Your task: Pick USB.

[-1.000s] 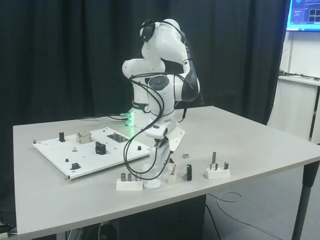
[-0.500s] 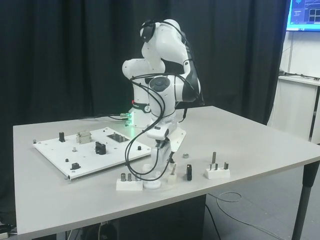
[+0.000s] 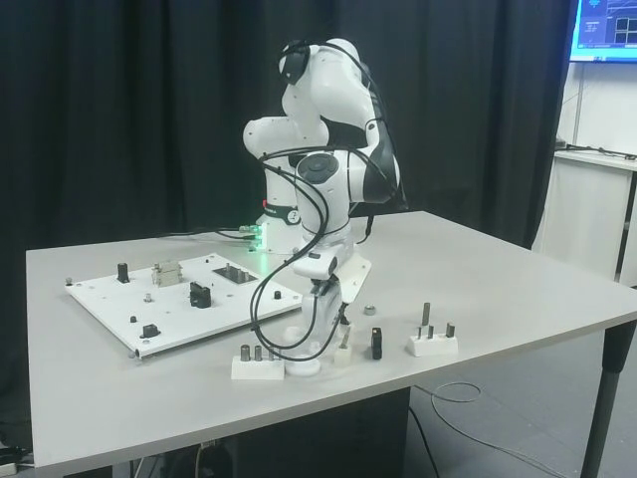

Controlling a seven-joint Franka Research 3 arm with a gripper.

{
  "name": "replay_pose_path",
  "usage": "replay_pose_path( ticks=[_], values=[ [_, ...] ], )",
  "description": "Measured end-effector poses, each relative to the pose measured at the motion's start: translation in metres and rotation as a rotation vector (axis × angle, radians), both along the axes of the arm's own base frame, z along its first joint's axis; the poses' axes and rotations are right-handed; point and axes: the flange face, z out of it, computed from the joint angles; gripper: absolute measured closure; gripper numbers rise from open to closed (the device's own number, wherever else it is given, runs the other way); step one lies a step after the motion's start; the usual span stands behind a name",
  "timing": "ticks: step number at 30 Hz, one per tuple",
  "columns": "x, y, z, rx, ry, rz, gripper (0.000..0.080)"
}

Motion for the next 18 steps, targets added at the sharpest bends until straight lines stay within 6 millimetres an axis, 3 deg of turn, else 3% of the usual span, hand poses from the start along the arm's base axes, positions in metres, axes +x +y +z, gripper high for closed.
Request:
replay_pose_path(
  ticks=[7,18],
  values=[
    [0.002,-0.003,0.01,0.01,0.014,0.004,0.0745],
    [0.008,-0.011,0.041,0.026,0.041,0.018,0.0753]
  ],
)
